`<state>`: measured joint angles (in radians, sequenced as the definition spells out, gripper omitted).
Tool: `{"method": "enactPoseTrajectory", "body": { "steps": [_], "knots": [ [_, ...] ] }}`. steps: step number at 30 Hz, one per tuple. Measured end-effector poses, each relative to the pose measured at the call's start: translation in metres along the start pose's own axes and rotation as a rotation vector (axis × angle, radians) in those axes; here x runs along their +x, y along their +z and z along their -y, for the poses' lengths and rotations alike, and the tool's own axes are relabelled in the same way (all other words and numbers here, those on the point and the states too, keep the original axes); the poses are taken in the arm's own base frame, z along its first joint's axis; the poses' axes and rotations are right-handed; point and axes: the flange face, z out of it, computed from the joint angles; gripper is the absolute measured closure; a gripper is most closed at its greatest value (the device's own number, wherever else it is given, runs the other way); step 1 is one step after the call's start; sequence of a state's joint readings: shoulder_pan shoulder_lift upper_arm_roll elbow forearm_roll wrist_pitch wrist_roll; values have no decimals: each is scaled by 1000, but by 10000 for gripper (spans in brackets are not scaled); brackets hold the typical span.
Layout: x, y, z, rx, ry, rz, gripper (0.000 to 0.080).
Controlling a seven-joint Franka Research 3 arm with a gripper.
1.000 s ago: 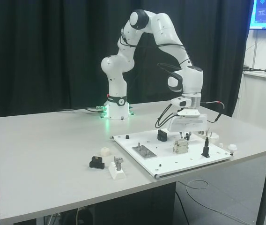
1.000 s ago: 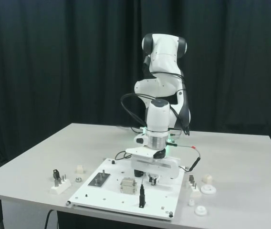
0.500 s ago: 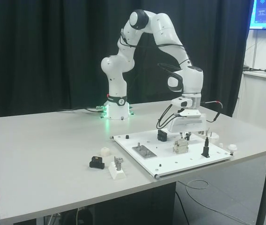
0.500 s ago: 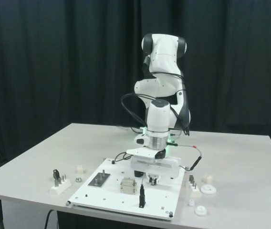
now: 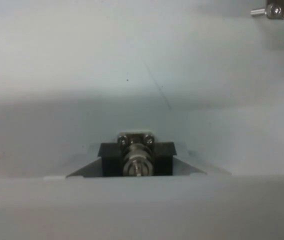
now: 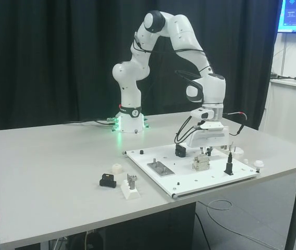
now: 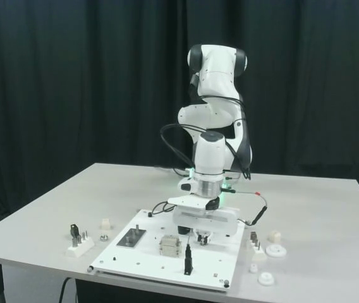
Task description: Insert BNC.
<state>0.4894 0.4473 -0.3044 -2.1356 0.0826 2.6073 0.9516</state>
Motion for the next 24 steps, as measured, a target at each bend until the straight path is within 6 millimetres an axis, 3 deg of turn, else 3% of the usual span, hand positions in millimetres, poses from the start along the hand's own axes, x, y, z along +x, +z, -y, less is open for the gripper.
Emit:
{"method": "enactPoseTrajectory", "body": {
  "steps": [15,24],
  "knots": [
    [0,0,-1,6,9,-2,680],
    [0,0,-1,9,151,2,680]
  ]
}}
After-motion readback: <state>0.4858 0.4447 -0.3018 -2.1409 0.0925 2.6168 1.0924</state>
